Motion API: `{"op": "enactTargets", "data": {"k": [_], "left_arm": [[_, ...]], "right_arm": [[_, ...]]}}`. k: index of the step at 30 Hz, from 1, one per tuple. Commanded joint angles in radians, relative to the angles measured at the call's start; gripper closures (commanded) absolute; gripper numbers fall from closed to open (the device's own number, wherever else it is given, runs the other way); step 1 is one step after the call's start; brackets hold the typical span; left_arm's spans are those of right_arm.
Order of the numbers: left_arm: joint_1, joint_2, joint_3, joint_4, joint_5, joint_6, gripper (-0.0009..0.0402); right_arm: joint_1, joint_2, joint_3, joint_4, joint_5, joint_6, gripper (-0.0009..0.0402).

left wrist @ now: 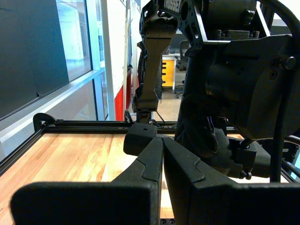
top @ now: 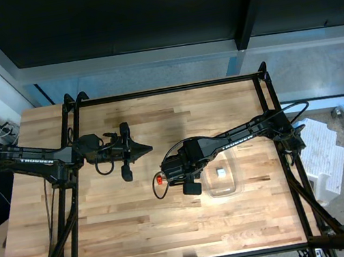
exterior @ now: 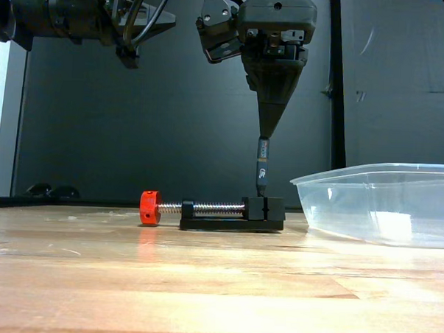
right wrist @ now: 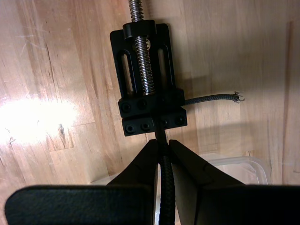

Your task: Pick the USB-C connector and install on taskboard

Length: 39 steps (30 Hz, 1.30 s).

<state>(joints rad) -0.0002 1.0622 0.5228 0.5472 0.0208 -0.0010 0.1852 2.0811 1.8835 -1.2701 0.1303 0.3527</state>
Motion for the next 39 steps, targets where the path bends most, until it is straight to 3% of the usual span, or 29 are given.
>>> {"op": "enactTargets", "data": {"k": [1,29,39], "left_arm": [[0.0,0.0,0.0,0.0,0.0,0.0,0.0393],[0.0,0.0,0.0,0.0,0.0,0.0,0.0393],[0.0,0.0,0.0,0.0,0.0,0.0,0.0393]], "right_arm": [[-0.002,0.0,-0.006,0.008,0.0,-0.003,0.0393],[-0.007,0.002,-0.035,0.047,0.0,-0.022,0.0391],[-0.006,-0.01,-0.035,0.051,0.002,-0.029,0.0319]]}}
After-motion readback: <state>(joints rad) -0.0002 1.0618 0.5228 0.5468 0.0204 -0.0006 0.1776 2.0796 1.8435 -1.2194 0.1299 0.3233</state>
